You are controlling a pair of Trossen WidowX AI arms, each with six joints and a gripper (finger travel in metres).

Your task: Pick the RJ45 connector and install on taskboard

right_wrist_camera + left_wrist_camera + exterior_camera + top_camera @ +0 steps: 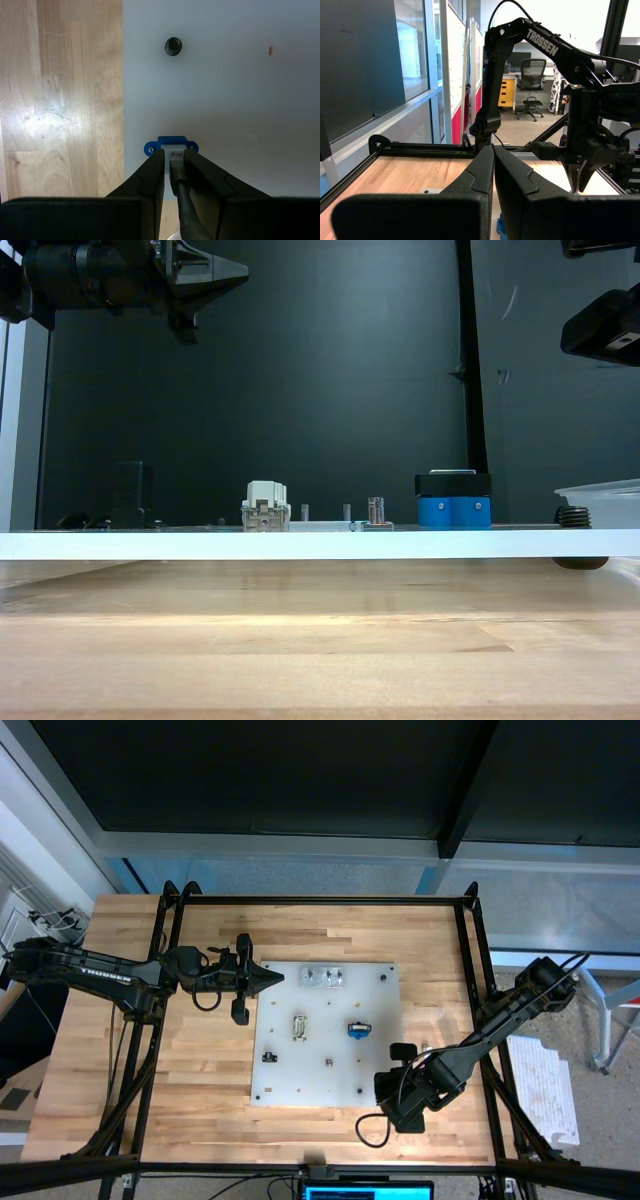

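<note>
My right gripper (174,158) pinches the tiny pale translucent RJ45 connector (176,169) over the flat white taskboard's (225,100) small blue plastic socket (171,145), aligned for insertion, while my left gripper (268,978) hangs closed above its far-left edge, out of the way.

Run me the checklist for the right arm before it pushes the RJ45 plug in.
1. RJ45 connector clamped in the right gripper: ok.
2. Plug lined up with the blue mount on the taskboard: ok, going by the right wrist view.
3. Height of the plug above the mount: cannot tell.
4. Left gripper shut and apart, over the board's far left corner: ok.
5. Cable behind the plug free of snags: cannot tell.
</note>
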